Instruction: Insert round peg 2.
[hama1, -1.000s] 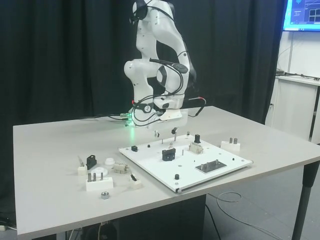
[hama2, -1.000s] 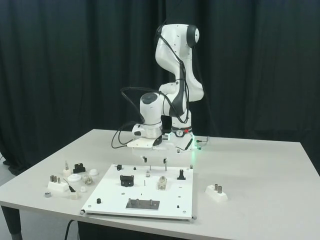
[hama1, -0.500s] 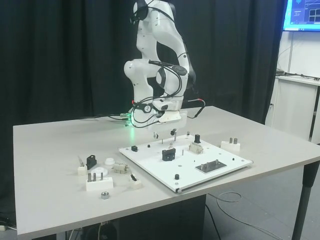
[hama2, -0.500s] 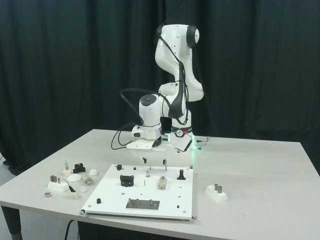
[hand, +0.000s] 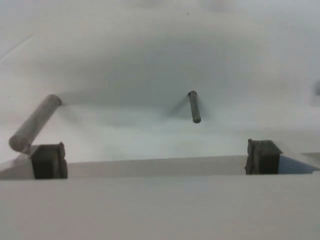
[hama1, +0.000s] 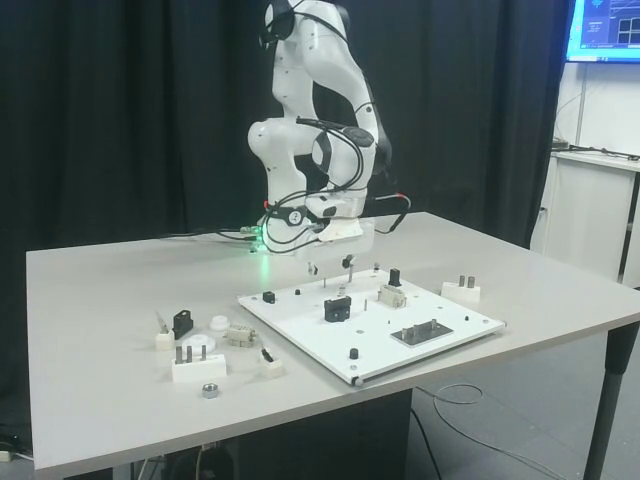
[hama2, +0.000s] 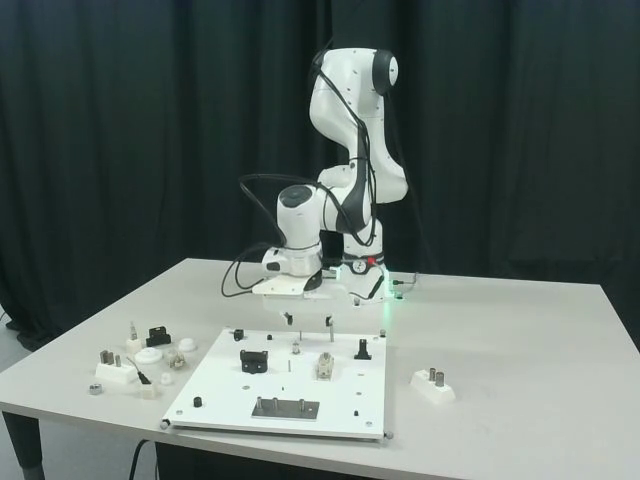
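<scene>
Over the far edge of the white board (hama1: 420, 345), clear air surrounds the gripper (hama1: 330, 266), its fingers (hand: 49, 161) spread wide and holding nothing. A thin grey round peg (hand: 194, 106) stands upright in the board between the fingertips, long axis vertical. A thicker peg (hand: 34, 122) stands beside one finger.

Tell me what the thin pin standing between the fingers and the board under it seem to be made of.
The pin looks like metal: dark grey, slim, with a dull sheen along its side. The board looks like white plastic or painted sheet: smooth, matte, evenly white, with a thin flat edge; the pictures do not settle which. The pincer stands open above them.
</scene>
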